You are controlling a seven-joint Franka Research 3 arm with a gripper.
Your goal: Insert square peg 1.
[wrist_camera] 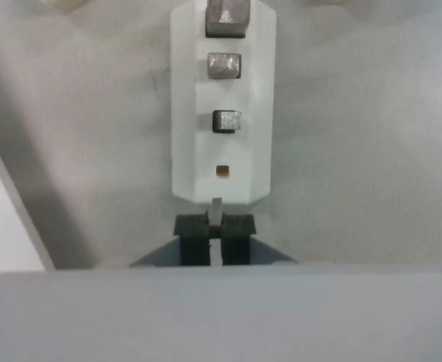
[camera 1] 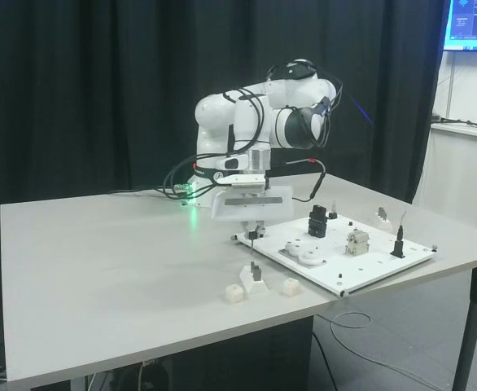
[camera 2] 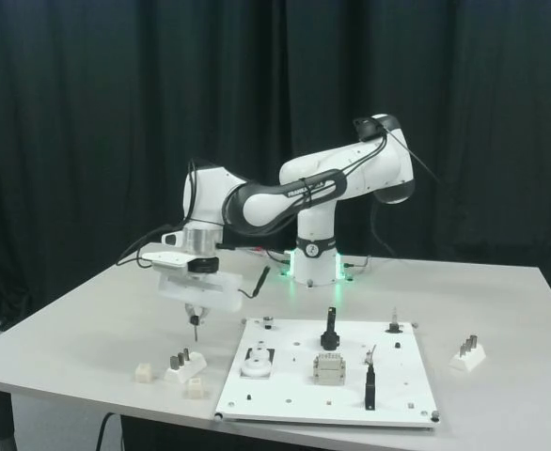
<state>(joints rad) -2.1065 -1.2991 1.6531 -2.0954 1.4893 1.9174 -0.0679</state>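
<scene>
The gripper (wrist_camera: 215, 240) hangs above the grey counter (camera 1: 100, 261), its fingers clamped on square peg 1 (wrist_camera: 216, 212), a thin grey peg pointing down from the fingertips. Directly below stands the white peg holder (wrist_camera: 221, 105), carrying three larger pegs in a row and one small empty square hole (wrist_camera: 222, 171) nearest the held peg. In the second room view, the white assembly board (camera 2: 327, 385) lies at 3 o'clock from the holder.
</scene>
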